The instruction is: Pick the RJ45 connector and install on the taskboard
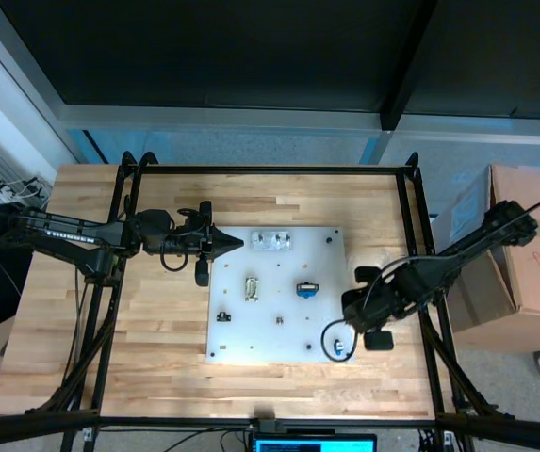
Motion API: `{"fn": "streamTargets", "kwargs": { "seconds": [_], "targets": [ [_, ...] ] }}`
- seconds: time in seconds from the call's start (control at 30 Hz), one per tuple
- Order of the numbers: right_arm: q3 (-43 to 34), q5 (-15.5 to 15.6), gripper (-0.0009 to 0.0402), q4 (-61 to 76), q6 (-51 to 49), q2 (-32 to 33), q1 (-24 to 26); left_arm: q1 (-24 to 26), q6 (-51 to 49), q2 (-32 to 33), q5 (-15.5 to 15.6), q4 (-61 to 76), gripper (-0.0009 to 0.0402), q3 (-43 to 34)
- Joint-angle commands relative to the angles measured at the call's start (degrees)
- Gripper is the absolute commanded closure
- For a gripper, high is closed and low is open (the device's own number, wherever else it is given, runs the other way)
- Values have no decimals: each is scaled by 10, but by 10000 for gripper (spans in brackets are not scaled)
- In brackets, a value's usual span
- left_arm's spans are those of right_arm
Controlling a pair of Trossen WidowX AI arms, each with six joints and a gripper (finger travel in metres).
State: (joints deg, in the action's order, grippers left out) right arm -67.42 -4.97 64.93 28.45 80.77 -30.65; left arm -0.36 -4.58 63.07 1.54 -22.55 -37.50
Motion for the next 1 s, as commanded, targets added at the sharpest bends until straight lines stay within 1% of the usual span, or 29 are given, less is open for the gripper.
{"fn": "streamTargets", "kwargs": {
  "seconds": [0.03,0.2,0.47,0.7,1.0],
  "targets": [
    [-34,0,393,-1,10,37,-10,0,0,0,0,0,392,0],
    [-69,2,393,-10,27,81,-23,0,0,0,0,0,393,0],
    [-91,7,393,-31,42,123,-37,0,0,0,0,0,393,0],
    [-90,6,393,-50,43,142,-46,0,0,0,0,0,392,0],
    [-82,5,393,-59,41,148,-49,0,0,0,0,0,393,0]
  ]
}}
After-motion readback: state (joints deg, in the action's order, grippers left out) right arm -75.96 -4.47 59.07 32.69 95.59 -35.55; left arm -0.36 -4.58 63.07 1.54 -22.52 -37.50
